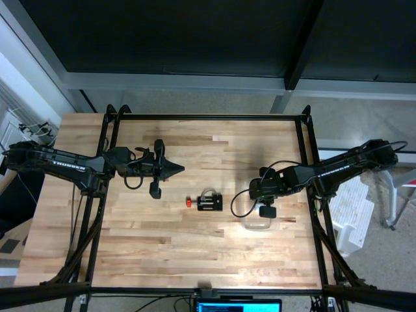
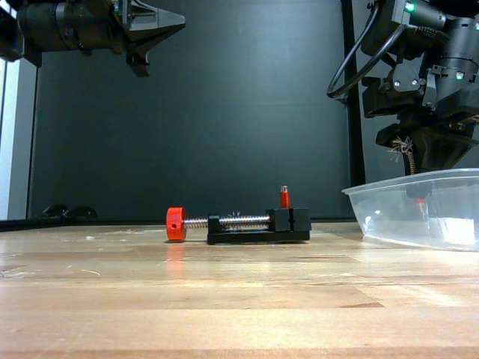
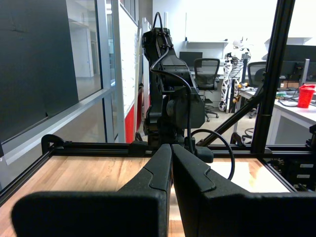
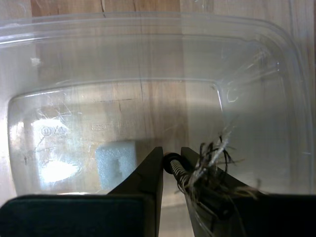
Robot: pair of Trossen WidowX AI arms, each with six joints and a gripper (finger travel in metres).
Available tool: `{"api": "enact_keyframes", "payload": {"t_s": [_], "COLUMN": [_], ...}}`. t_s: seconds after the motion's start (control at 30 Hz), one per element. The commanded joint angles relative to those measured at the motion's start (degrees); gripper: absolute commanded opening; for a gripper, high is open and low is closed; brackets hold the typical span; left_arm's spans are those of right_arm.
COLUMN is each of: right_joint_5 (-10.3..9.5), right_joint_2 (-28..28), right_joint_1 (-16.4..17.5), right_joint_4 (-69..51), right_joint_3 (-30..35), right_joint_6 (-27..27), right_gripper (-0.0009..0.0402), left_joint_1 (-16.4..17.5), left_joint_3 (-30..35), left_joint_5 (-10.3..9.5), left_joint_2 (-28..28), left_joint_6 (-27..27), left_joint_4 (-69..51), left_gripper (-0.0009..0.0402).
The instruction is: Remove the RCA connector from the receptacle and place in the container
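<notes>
The left gripper [image 3: 171, 148] is held high over the left half of the desk [image 1: 162, 240], well apart from everything, its fingers pressed together with nothing between them. Near the middle, the receptacle [image 2: 254, 224] is seen lying on the wood, with its red knob [image 2: 175, 224] to the left. A short red stub [image 2: 284, 197] stands up at its right end and is taken to be part of the fixture.

To the right, the right gripper [image 4: 171, 150] is poised over the container [image 2: 374, 213]. Its fingers are pinched on the RCA connector [image 4: 176, 168] at the dark coiled stem, from which frayed wires [image 4: 212, 158] spread. The removal is judged done, and only the release into the container is left. A pale square piece [image 4: 114, 158] is seen on the container's floor.

The desk is made of light, faintly scuffed wooden planks and is framed by black rails [image 1: 208, 117]. A dark panel [image 2: 247, 112] is set behind it, and office chairs [image 3: 206, 74] and glass walls [image 3: 89, 64] are seen beyond.
</notes>
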Motion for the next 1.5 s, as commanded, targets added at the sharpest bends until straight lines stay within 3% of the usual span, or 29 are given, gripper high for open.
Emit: {"api": "enact_keyframes", "payload": {"t_s": [0.03,0.33,0.57,0.77,0.93,1.1,1.23,1.5], "right_joint_5": [0.00,-0.17,-0.24,-0.68,-0.63,-0.68,-0.68,-0.70], "right_joint_2": [0.0,0.0,0.0,0.0,-0.7,-4.0,-7.3,-8.9], "right_joint_1": [0.0,0.1,0.0,-0.5,-1.1,-3.9,-7.0,-8.9], "right_joint_4": [0.1,-0.1,-1.1,-5.7,-6.6,1.5,8.5,25.7], "right_joint_3": [0.0,0.3,2.8,8.7,15.5,17.7,17.7,16.6], "right_joint_6": [0.7,2.1,1.9,-1.1,-3.9,-8.1,-10.6,-16.5], "right_gripper": [0.0088,0.0158,0.0169,0.0135,0.0072,-0.0005,0.0006,0.0000], "left_joint_1": [0.0,0.0,0.0,0.0,0.0,0.0,0.0,0.0], "left_joint_3": [0.0,0.0,0.0,0.0,0.0,0.0,0.0,0.0], "left_joint_5": [0.02,0.02,0.02,0.02,0.02,0.02,0.02,0.02], "left_joint_2": [0.0,0.0,0.0,0.0,0.0,0.0,0.0,0.0], "left_joint_6": [0.0,0.0,0.0,0.0,0.0,0.0,0.0,0.0], "left_joint_4": [0.0,0.0,0.0,0.0,0.0,0.0,0.0,0.0], "left_gripper": [0.0000,0.0000,0.0000,0.0000,0.0000,0.0000,0.0000,0.0000]}}
